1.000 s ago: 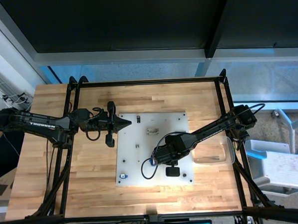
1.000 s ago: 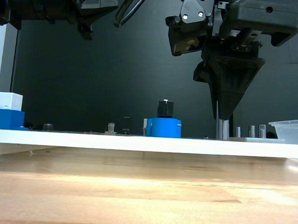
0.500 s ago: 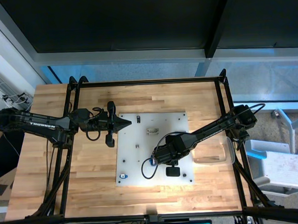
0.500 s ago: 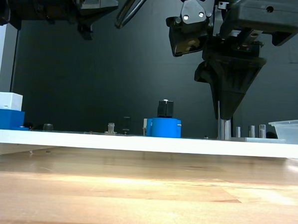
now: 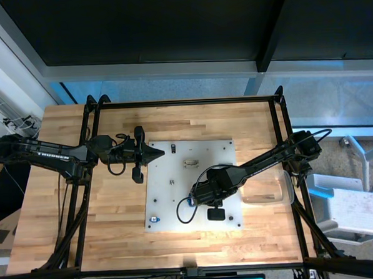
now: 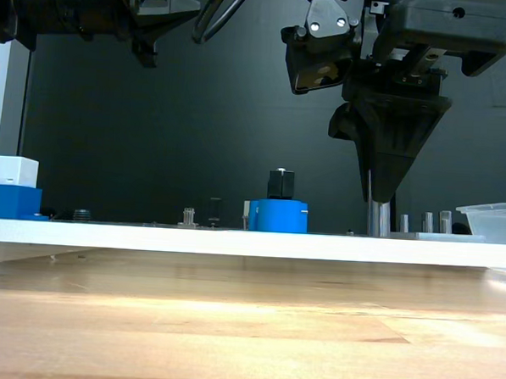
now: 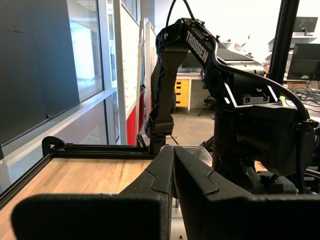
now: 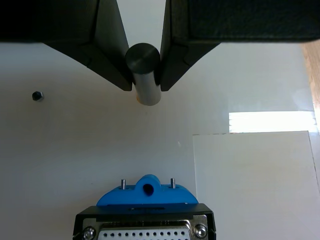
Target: Pick the 16mm cylinder and place it in the taskboard
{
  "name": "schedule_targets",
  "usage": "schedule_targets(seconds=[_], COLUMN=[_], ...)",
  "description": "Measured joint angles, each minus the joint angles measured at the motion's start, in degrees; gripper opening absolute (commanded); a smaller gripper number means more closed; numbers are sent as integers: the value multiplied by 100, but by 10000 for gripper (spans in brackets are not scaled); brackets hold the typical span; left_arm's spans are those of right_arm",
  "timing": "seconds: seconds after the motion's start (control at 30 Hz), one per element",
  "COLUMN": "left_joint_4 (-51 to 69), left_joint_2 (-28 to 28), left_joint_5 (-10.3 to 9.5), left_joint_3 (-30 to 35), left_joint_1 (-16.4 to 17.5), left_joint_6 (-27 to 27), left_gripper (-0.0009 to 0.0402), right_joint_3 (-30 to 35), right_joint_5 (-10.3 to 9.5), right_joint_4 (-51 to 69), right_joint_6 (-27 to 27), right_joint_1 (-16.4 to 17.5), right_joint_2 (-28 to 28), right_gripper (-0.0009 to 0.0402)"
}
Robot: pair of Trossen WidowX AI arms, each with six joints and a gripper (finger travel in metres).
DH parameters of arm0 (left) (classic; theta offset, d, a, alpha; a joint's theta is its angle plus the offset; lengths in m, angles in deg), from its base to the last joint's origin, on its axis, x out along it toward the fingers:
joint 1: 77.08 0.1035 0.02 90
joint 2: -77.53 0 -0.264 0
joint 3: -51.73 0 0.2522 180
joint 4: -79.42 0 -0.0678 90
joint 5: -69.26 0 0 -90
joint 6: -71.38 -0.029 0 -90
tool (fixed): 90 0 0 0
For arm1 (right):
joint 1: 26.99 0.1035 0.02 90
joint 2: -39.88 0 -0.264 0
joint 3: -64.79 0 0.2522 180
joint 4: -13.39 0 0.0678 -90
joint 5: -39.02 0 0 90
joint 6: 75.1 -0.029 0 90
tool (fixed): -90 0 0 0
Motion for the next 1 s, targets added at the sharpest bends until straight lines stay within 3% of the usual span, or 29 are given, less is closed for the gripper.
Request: schedule_targets(seconds=[1.0], left_joint_4=[2], left_joint_2=[0], left_joint_5=[0], left_joint_3=[0], left_joint_1=[0], left_joint_6=[0], left_gripper=[0], right_joint_3=[0], right_joint_5=[90], right_joint_4=[-13], right_joint_6=[20], right_joint_1=[9], right_joint_2=[-9], right_gripper=[32])
